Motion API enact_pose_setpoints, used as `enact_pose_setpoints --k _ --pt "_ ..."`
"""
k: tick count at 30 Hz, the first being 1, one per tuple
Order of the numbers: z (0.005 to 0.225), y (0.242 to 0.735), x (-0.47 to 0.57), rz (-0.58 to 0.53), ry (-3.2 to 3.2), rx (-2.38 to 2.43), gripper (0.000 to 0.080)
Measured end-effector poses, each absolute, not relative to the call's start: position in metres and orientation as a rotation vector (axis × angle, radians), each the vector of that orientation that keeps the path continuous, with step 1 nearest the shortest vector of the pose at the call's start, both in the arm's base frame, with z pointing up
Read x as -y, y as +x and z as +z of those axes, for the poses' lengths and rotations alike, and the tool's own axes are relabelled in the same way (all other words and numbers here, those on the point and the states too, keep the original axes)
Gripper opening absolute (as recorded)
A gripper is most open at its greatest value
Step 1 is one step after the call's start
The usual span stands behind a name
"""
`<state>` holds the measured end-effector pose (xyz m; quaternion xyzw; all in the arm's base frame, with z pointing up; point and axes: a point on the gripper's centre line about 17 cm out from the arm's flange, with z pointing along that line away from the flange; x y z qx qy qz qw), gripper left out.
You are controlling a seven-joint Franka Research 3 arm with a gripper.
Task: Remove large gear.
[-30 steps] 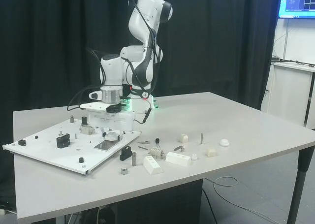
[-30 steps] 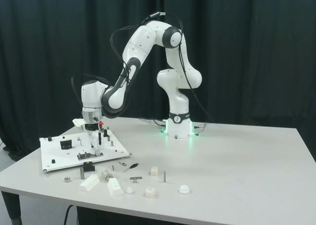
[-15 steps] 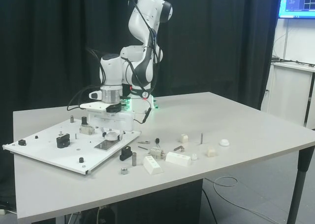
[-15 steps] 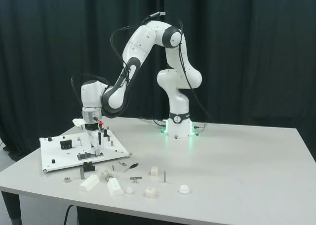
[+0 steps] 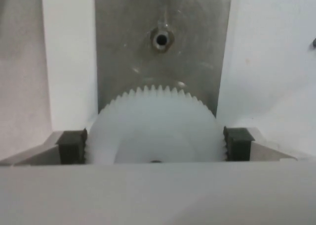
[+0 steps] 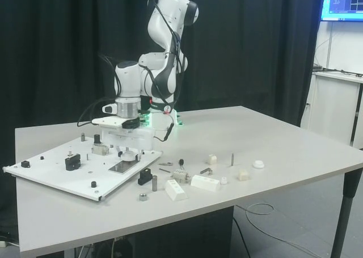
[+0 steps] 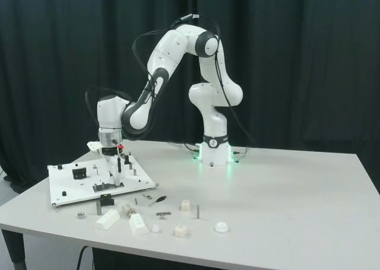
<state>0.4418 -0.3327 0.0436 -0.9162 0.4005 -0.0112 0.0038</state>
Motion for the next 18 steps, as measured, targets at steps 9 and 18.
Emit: enact_pose_setpoints --k 9,18 --pt "0.064 0.454 0.336 -0.076 -2.87 -1.239 0.0596" --pt "0.089 0.461 0.339 -0.072 -2.875 -1.237 0.0596"
